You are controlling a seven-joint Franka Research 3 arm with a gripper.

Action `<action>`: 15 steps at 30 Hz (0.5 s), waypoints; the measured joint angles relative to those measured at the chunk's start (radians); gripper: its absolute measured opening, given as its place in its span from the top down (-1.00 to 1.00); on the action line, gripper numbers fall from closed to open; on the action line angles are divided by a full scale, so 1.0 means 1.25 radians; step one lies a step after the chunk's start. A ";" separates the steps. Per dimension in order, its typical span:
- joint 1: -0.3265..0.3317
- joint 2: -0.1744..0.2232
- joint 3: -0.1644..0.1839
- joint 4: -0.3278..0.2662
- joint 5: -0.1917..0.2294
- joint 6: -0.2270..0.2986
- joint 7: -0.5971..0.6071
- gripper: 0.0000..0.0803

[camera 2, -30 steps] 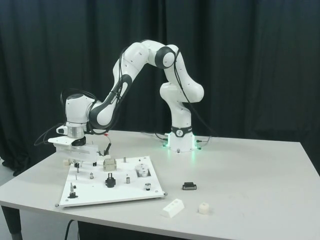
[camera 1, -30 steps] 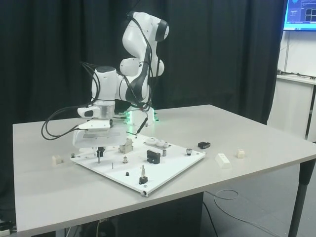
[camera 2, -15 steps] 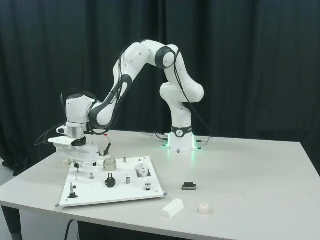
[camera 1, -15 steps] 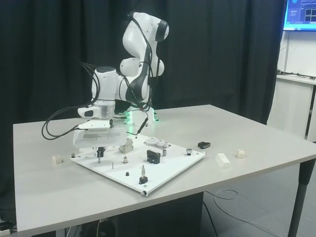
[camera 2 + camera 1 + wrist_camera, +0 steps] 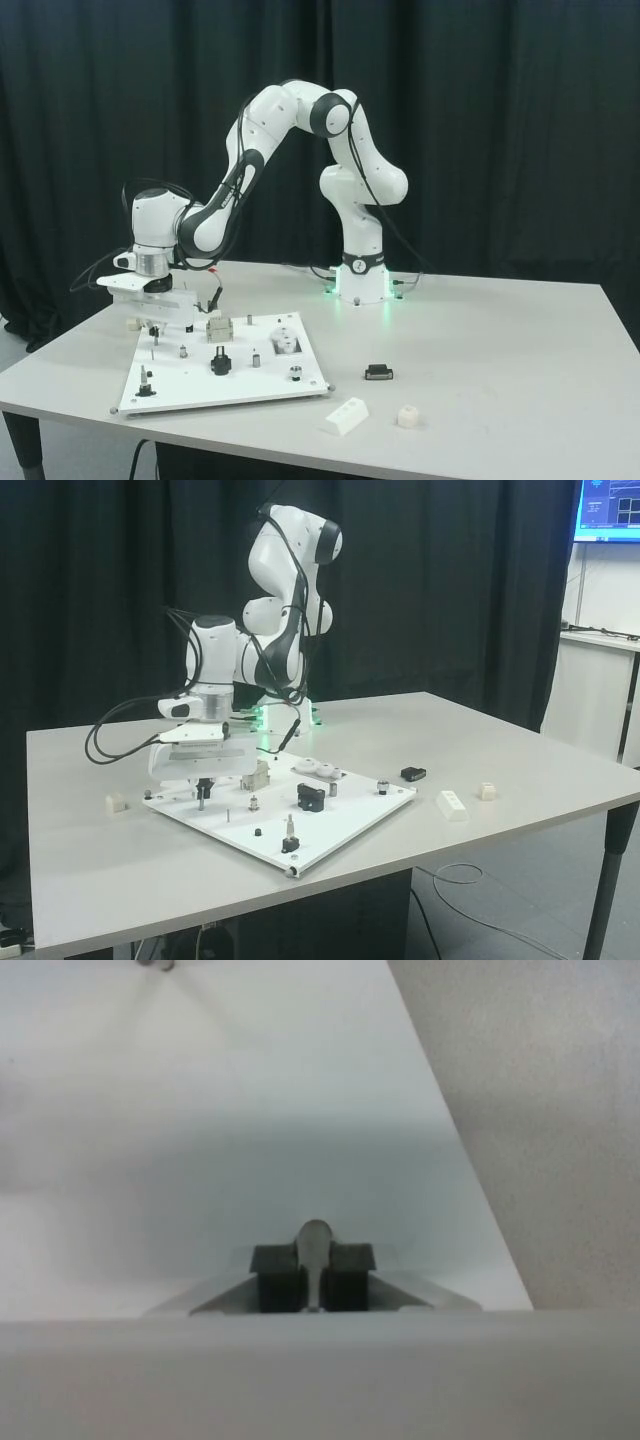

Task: Insert round peg 2.

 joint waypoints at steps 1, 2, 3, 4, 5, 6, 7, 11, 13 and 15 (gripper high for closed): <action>0.000 0.000 0.000 0.000 0.000 0.001 0.000 0.85; 0.000 0.001 0.000 0.000 0.000 0.001 0.000 0.85; 0.000 0.001 0.000 0.000 0.000 0.002 0.000 0.85; 0.000 0.002 0.000 0.000 0.000 0.003 0.000 0.85; 0.000 0.002 0.000 0.000 0.000 0.004 0.000 0.85; 0.000 0.002 0.000 0.000 0.000 0.004 0.000 0.85; 0.000 0.002 0.000 0.000 0.000 0.004 0.000 0.85; -0.001 0.002 -0.001 0.000 0.005 0.004 0.004 0.85; -0.001 0.002 -0.002 0.000 0.013 0.004 0.008 0.85; -0.001 0.002 -0.003 0.000 0.018 0.003 0.010 0.85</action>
